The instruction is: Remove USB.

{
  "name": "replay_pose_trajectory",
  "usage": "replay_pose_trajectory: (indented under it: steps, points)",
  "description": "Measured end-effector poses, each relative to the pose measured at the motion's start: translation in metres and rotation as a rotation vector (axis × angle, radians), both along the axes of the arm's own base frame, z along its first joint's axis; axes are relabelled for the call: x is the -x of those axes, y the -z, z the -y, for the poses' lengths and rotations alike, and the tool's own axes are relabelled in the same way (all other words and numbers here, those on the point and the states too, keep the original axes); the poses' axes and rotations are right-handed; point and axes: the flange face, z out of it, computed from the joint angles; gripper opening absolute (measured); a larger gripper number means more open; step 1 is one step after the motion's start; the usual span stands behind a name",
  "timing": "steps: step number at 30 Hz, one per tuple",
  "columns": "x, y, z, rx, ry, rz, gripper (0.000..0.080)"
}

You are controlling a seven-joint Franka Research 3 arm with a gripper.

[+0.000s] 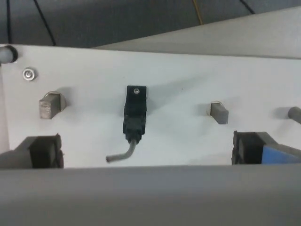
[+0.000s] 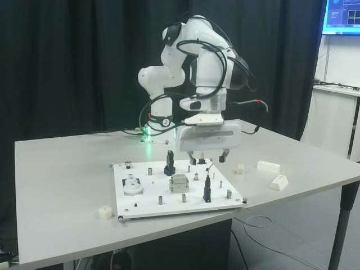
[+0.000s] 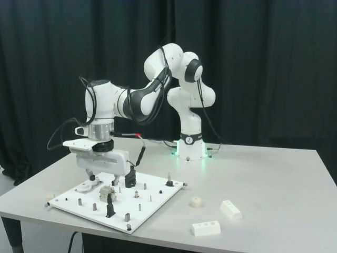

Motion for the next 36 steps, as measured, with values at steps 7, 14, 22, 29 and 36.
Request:
replay_pose_trajectory:
  steps: [7, 14, 22, 29, 36]
  points:
    - [-0.002, 0.016, 0.000, -0.007, -0.003, -0.016, 0.0800]
    - [-0.002, 0.026, -0.003, -0.014, -0.005, -0.034, 0.0800]
    - [-0.002, 0.035, -0.006, -0.018, -0.009, -0.048, 0.0800]
    - [-0.002, 0.040, -0.006, -0.017, -0.011, -0.055, 0.0800]
    - [-0.001, 0.043, -0.004, -0.016, -0.008, -0.061, 0.0520]
